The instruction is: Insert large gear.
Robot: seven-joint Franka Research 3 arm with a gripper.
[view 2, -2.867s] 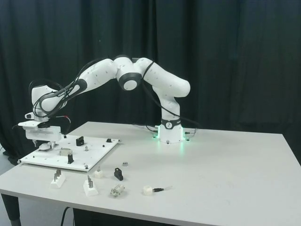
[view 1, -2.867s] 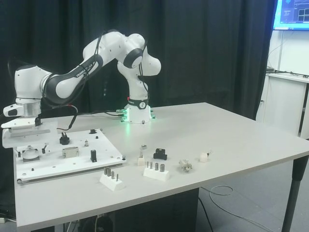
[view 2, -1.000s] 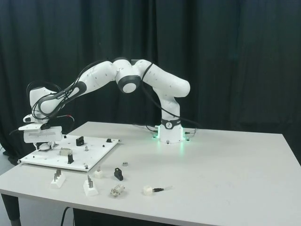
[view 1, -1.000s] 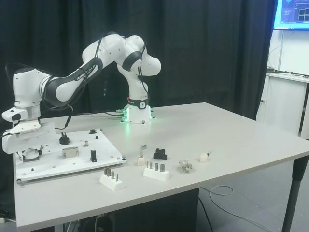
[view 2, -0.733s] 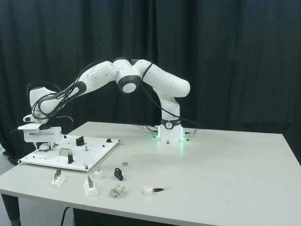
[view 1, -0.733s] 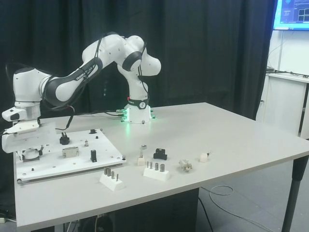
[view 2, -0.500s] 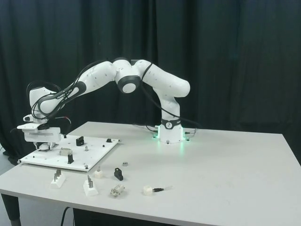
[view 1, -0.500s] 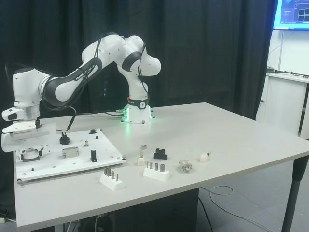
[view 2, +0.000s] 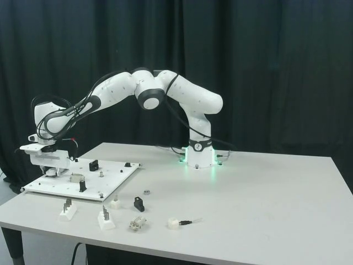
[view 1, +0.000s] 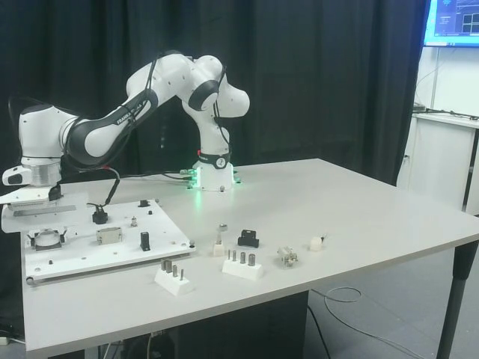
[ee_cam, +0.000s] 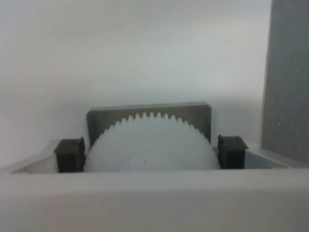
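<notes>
One large gear [ee_cam: 151,144]: sitting between two black fingertips [ee_cam: 70,154], white board [view 1: 105,250] beneath.
Gripper [view 1: 46,227]: hovering; jaws' state cannot be told.

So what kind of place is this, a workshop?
Probably a robotics test lab: a white arm bolted to a grey table, a board of small practice parts, black curtains behind.

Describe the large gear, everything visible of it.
The large gear is white and looks like plastic, with fine, even teeth round its rim. It lies flat on the white board, in front of a grey block, with the black fingers apart on either side, not touching it. Its lower part is hidden in the wrist view.
</notes>
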